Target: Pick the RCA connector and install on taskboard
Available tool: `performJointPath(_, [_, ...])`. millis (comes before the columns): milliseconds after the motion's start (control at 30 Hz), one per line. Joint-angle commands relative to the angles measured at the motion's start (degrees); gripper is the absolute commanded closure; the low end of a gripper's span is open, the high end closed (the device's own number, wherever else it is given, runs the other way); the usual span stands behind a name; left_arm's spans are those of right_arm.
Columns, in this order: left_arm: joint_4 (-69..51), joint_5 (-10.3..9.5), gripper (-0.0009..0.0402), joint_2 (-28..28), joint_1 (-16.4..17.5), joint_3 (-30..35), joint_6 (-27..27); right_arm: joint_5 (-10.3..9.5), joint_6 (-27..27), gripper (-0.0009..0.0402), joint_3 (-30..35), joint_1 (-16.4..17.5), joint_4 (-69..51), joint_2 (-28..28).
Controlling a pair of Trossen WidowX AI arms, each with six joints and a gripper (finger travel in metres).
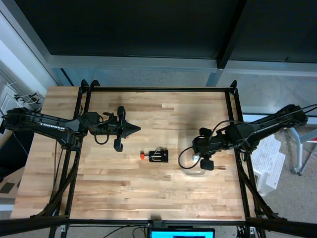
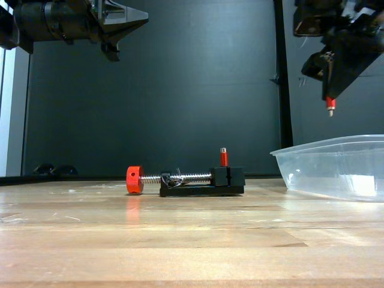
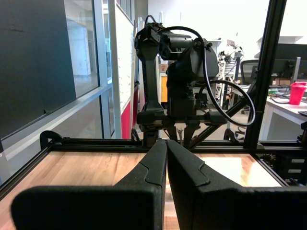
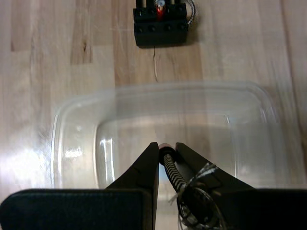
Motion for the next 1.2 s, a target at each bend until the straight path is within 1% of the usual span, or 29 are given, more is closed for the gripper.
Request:
performJointPath(33, [0.02,0.02,0.0393,0.00,0.00,0.00,0.02,-0.07,-0.59,0.0393,2.01,-1.18,0.35,3.21])
performJointPath(300, [0.00,0.02,0.0393,0.00,0.02,0.00,0.02,-0.09,-2.16,0.0393,7.56,-3.19,1.14,10.73])
performJointPath(867, [0.00,0.02,0.0393,0.02,0.00,0.00,0.00,-0.13,-3.54,0.0393,18.86,-4.59,2.69,23.69])
performJointPath(1200, [0.02,0.02,0.0393,0.02,0.00,0.00,0.00,-0.13,-4.92,0.0393,24.79,-5.51,2.69,30.08])
